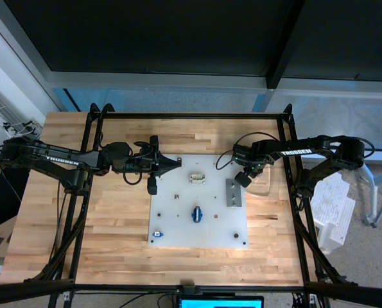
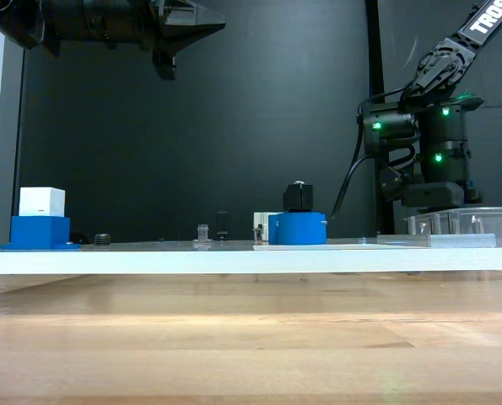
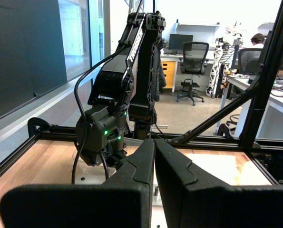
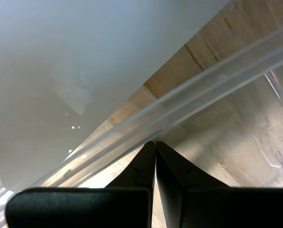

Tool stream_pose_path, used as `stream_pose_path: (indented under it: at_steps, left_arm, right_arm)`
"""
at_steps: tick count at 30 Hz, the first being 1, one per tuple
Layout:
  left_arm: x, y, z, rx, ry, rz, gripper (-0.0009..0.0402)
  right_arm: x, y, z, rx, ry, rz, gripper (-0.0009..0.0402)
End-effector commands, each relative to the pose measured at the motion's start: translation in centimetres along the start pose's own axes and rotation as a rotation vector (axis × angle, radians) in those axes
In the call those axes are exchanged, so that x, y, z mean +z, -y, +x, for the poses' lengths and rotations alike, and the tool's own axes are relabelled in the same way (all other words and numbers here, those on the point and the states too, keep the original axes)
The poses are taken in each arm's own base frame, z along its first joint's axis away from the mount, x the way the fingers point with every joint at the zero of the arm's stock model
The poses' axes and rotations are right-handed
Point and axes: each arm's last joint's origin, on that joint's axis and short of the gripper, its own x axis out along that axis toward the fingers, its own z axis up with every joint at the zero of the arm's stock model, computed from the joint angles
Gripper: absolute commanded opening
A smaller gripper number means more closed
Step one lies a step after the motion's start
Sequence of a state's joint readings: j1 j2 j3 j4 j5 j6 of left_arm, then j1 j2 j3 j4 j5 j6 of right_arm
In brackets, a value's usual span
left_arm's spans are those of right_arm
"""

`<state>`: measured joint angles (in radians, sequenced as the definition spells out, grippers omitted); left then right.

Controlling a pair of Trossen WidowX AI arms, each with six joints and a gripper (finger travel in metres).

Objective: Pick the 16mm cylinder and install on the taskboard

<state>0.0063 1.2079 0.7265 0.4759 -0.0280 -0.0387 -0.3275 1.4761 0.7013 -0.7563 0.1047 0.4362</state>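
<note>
The taskboard [image 1: 178, 221] is a white square plate in the middle of the table, carrying a grey metal block [image 1: 234, 192], a blue connector [image 1: 196, 213] and a beige connector [image 1: 196, 178]. The 16mm cylinder is out of view in every frame. My right gripper [image 1: 244, 179] points down at the board's right edge, shut, its tips [image 4: 155, 144] just above the rim of a clear plastic tray [image 4: 203, 90]. My left gripper [image 1: 176, 163] hovers high over the board's far left edge, shut and empty [image 3: 154, 142].
The clear tray [image 1: 261, 186] lies on the wood right of the board, against the grey block's side. A blue base with a white cube [image 2: 40, 221] stands at the board's near left corner. Black frame rails [image 1: 94, 192] run along both table sides.
</note>
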Motion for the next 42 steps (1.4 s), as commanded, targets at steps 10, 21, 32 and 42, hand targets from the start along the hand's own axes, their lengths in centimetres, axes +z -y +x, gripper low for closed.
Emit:
stream_pose_path:
  at_steps: [10, 21, 32, 42]
  left_arm:
    - [0.0, 0.0, 0.0, 0.0, 0.0, 0.0, 0.0001]
    - [0.0, 0.0, 0.0, 0.0, 0.0, 0.0, 0.0001]
    - [0.0, 0.0, 0.0, 0.0, 0.0, 0.0, 0.0001]
    - [0.0, 0.0, 0.0, 0.0, 0.0, 0.0, 0.0001]
  right_arm:
    - [0.4, -0.1, -1.0, -0.003, -0.008, -0.002, 0.0]
    - [0.0, 0.1, -1.7, -0.003, -0.009, 0.0, 0.0]
    - [-0.8, 0.5, -3.5, 0.022, 0.038, 0.016, 0.0]
    - [-1.7, 0.8, -5.2, 0.054, 0.093, 0.035, 0.0]
